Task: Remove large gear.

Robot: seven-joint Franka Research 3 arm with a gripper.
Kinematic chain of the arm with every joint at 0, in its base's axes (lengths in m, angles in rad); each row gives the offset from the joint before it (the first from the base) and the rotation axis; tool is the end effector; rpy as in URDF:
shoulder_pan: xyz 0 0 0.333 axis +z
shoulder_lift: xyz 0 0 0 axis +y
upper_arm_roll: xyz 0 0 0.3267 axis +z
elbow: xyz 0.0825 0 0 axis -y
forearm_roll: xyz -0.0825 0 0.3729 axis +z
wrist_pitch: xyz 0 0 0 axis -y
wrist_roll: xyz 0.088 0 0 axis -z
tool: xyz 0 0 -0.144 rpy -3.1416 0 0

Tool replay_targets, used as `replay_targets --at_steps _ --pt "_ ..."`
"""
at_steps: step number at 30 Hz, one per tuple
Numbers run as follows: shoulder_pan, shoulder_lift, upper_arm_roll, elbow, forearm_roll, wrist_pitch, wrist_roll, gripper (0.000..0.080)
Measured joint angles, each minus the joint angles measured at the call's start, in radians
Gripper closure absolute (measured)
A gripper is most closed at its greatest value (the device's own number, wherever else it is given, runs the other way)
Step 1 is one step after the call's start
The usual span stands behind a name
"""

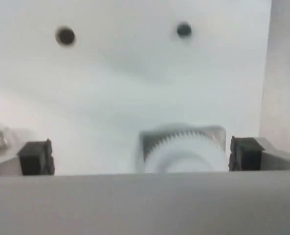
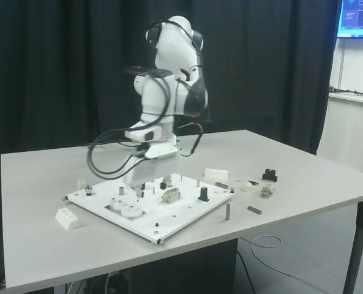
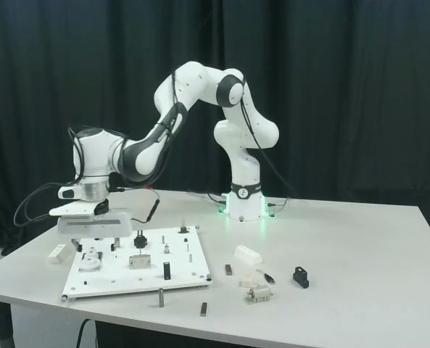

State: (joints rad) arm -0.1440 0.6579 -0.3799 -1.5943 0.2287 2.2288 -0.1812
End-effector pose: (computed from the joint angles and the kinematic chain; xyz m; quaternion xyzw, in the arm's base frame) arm 0.6239 -0.3076 0.2491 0.9792 -0.2011 0.0059 0.0264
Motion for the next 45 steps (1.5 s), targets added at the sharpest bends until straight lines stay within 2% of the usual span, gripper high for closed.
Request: replay_targets --at_steps 10,18,26,45 --pt "-0.052 0.019 -0.005 -0.019 0.089 0.019 -0.106 0.0003" --pt "-0.062 0.043 -0.013 -0.024 0.135 0.041 -0.136 0.0003" --pt "-0.062 0.062 -0.020 -0.024 0.157 0.056 -0.136 0.0003" --pt "-0.062 0.075 -0.029 -0.024 0.157 0.058 -0.136 0.0003"
